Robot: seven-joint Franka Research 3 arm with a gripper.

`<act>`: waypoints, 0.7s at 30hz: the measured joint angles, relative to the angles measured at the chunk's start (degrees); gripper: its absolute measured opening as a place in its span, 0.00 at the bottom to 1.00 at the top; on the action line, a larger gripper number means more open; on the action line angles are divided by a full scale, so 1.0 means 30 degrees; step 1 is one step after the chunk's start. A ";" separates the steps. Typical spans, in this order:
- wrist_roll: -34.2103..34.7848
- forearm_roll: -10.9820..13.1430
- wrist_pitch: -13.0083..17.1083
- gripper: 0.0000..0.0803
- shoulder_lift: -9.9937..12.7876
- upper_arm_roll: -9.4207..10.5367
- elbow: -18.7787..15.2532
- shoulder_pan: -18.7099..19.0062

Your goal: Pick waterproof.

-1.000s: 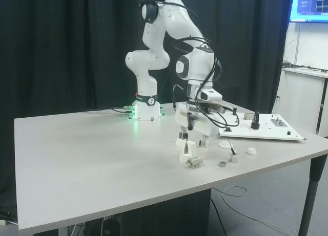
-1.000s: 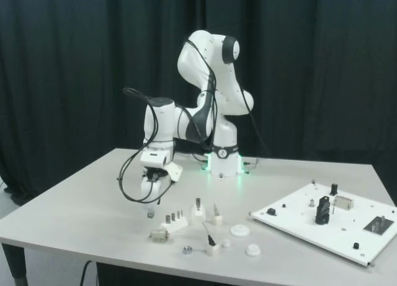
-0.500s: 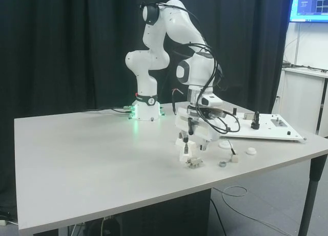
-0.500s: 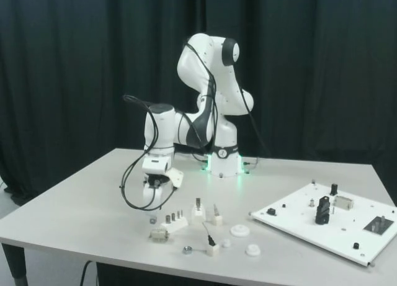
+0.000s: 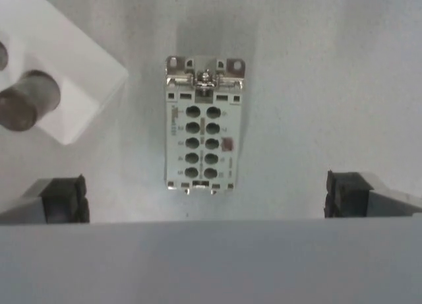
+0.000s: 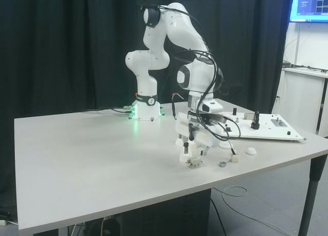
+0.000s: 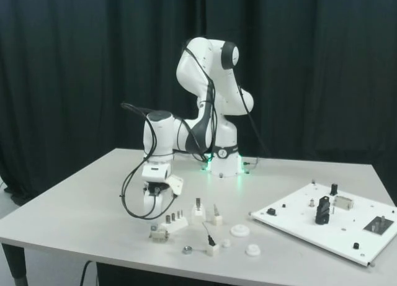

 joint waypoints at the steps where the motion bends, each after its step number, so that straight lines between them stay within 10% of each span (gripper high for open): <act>1: -0.0023 0.0039 0.0000 1.00 0.0074 -0.0002 0.0042 -0.0002; 21: -0.0679 0.0793 -0.0001 1.00 0.1159 0.0003 0.0682 0.0025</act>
